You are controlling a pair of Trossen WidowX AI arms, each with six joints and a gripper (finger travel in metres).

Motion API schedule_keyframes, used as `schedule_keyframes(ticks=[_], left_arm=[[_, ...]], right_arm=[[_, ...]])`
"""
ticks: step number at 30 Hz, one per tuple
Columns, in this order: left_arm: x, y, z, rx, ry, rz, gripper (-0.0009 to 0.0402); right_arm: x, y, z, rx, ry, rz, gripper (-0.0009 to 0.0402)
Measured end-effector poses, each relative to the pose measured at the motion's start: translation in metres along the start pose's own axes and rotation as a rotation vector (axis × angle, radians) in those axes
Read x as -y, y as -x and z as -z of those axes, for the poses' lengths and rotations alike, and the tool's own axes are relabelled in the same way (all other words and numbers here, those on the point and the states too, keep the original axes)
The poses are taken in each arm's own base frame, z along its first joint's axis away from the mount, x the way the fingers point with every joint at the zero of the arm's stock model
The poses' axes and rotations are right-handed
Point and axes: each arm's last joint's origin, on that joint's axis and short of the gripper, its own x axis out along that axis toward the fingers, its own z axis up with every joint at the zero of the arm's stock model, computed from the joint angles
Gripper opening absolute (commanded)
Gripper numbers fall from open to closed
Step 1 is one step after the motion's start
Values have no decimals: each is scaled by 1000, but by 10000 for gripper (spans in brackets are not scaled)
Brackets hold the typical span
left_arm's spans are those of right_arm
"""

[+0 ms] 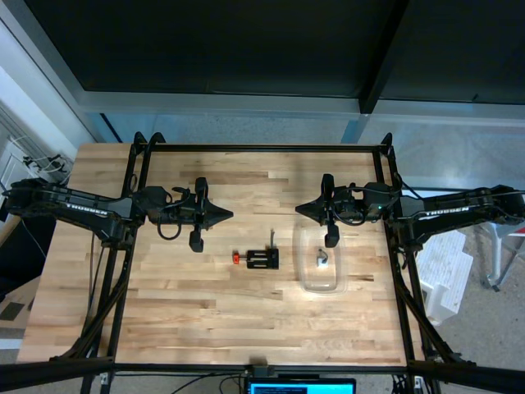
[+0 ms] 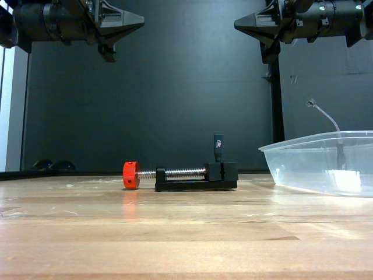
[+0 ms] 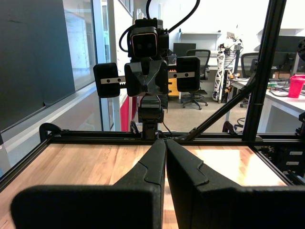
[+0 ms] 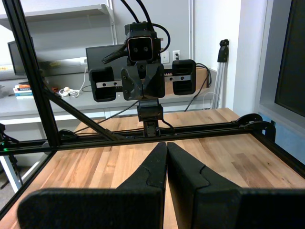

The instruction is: Pick the USB-C connector and install on taskboard

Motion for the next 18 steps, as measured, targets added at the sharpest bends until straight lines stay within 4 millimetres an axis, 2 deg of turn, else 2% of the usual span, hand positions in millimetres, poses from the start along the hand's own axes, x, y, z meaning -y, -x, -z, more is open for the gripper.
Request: schedule_keyframes(ticks=[3, 13, 18], left_arm=[[0, 0, 0, 0, 0, 0, 0], [0, 0, 0, -2, 0, 0, 0], [0, 0, 0, 0, 0, 0, 0]], right_arm=[[-2, -4, -7, -164, 26, 8, 0], [-4, -4, -9, -104, 25, -4, 0], [-4, -3, -5, -146, 15, -2, 0]])
